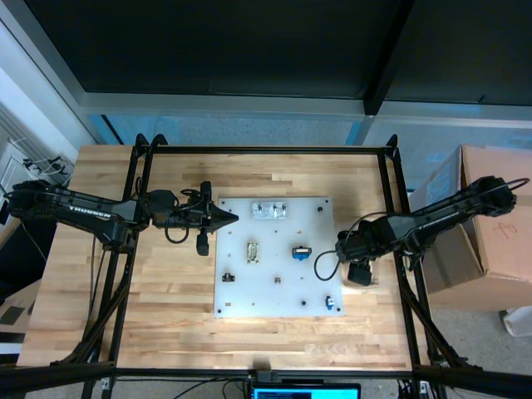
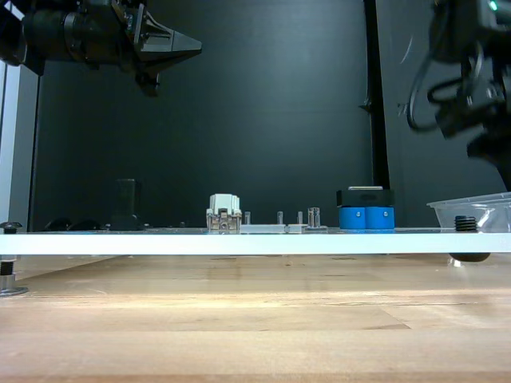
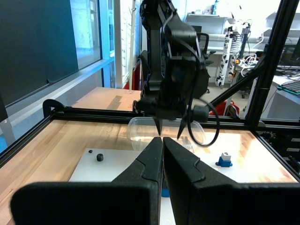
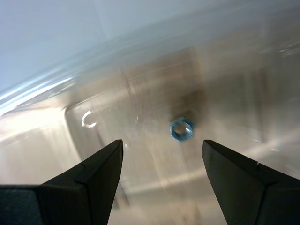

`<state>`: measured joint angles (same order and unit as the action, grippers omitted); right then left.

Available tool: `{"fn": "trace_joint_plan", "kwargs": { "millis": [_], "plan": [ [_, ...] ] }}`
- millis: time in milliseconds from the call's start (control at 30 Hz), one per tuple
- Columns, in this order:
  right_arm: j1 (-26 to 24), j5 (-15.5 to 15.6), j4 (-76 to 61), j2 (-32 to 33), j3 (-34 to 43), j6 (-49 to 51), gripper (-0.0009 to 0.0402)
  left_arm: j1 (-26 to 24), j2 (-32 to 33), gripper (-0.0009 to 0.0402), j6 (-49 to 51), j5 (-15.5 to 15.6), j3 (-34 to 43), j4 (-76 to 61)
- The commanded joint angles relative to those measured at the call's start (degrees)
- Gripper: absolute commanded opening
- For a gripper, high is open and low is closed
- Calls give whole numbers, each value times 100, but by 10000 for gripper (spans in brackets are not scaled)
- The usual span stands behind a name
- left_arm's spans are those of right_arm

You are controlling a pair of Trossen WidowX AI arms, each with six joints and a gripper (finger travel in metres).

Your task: Unfasten the M12 nut and place it in the container

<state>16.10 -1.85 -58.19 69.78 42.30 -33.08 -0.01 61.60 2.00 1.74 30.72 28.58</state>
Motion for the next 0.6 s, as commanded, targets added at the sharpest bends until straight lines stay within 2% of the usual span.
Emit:
{"fn": "trace_joint_plan", "kwargs": {
  "millis": [33, 167, 300, 433, 600],
  "plan": [
    [-179, -9, -684, -39, 586, 420, 235, 2, 0, 0, 0, 0, 0, 0],
    [-461, -92, -1016, -39, 1250, 1010, 235, 0, 0, 0, 0, 0, 0, 0],
    [-686, -472, -964, -31, 1825, 1375, 211, 2, 0, 0, 0, 0, 0, 0],
    [-887, -535, -350, -33, 2127, 1853, 150, 0, 0, 0, 0, 0, 0, 2],
    [-1108, -562, 984, -127, 2009, 2251, 44, 0, 0, 0, 0, 0, 0, 0]
  ]
}}
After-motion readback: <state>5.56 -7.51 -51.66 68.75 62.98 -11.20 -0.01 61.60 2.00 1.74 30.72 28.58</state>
